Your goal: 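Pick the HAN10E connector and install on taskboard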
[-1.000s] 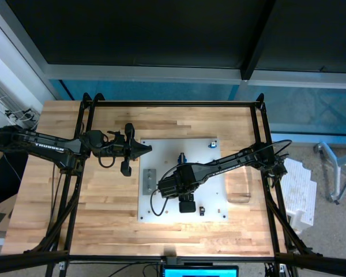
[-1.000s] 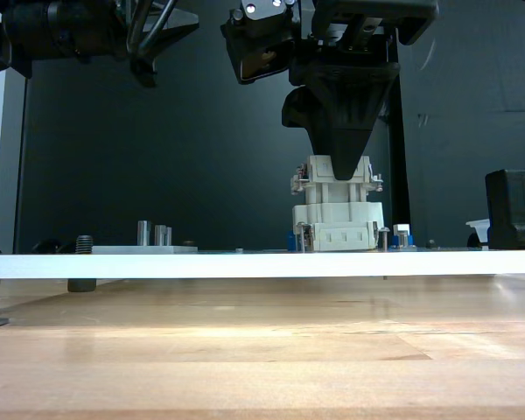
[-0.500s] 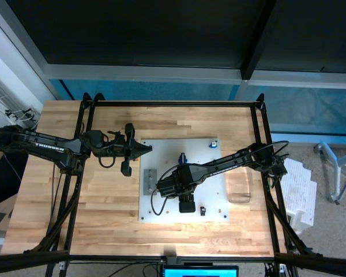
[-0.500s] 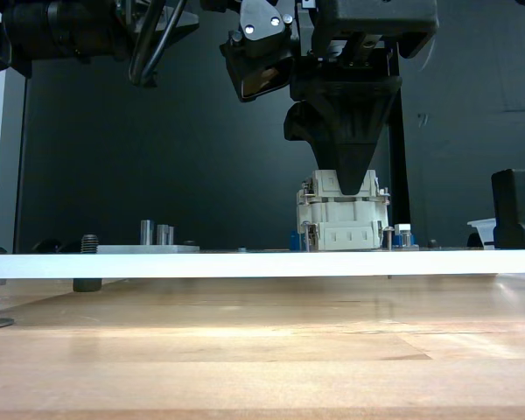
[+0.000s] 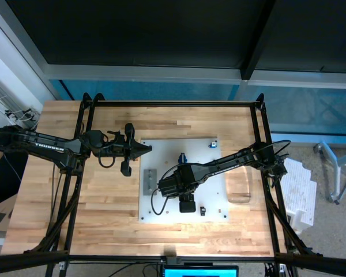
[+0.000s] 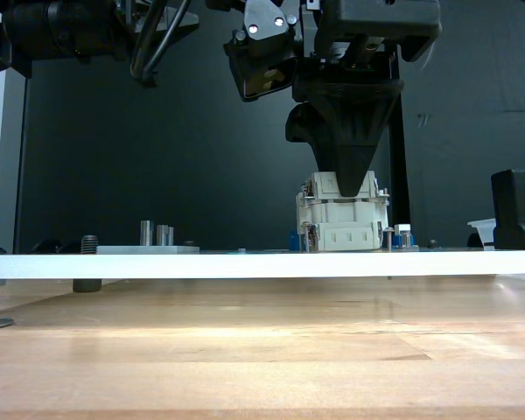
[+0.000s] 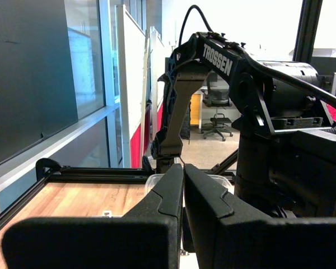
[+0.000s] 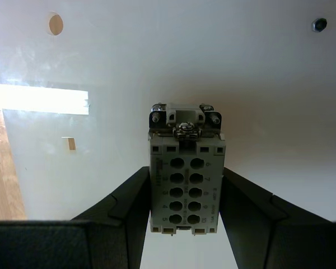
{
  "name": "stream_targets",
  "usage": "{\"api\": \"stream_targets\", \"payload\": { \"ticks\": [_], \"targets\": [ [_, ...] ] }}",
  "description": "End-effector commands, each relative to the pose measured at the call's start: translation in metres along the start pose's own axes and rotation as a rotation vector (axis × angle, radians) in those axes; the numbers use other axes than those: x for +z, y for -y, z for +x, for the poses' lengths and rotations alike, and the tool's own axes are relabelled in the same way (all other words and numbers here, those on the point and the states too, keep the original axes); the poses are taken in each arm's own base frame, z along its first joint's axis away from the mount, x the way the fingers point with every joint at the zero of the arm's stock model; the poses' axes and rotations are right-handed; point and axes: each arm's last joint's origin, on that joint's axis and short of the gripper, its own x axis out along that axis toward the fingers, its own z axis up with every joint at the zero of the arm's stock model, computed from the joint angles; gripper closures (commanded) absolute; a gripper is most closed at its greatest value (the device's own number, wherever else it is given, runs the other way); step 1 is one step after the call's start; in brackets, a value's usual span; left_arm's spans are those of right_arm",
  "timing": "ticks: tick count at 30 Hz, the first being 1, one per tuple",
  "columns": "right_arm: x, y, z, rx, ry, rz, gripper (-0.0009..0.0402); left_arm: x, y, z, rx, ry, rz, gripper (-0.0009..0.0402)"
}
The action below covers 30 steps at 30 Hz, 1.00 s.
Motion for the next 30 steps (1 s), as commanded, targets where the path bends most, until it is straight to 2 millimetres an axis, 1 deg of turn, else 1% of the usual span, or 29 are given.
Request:
{"api": "stream_targets", "payload": {
  "ticks": [1,12,30],
  "targets": [
    [0.002,-0.001,0.002,0.001,0.005,0.006,0.0306,0.000,0.000,0.000,0.000,0.000,0.000,0.0392],
    [0.002,-0.001,0.000,0.003,0.013,0.002,0.0306,0.000,0.000,0.000,0.000,0.000,0.000,0.0392],
    [-0.001,0.000,-0.013,0.011,0.047,-0.003,0.0305,0.000,0.000,0.000,0.000,0.000,0.000,0.0392]
  ]
}}
